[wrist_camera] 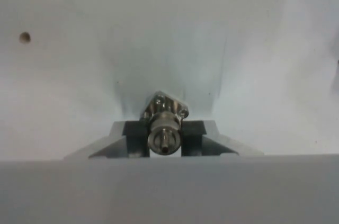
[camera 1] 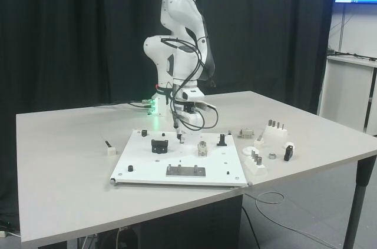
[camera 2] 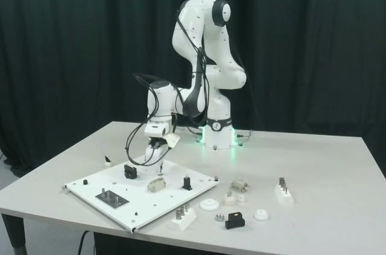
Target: Insert BNC.
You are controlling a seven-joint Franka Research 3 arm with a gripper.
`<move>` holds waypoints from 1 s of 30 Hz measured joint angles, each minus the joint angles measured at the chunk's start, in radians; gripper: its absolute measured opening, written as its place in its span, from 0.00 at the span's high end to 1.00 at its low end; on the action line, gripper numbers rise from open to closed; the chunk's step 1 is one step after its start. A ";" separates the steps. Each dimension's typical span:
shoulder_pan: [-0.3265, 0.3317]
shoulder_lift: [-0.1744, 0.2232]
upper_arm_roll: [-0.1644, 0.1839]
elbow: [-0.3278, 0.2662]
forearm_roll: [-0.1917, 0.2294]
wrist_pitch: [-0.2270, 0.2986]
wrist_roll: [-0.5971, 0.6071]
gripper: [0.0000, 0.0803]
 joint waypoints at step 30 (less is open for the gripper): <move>0.001 0.011 0.000 0.006 -0.001 -0.001 -0.011 0.84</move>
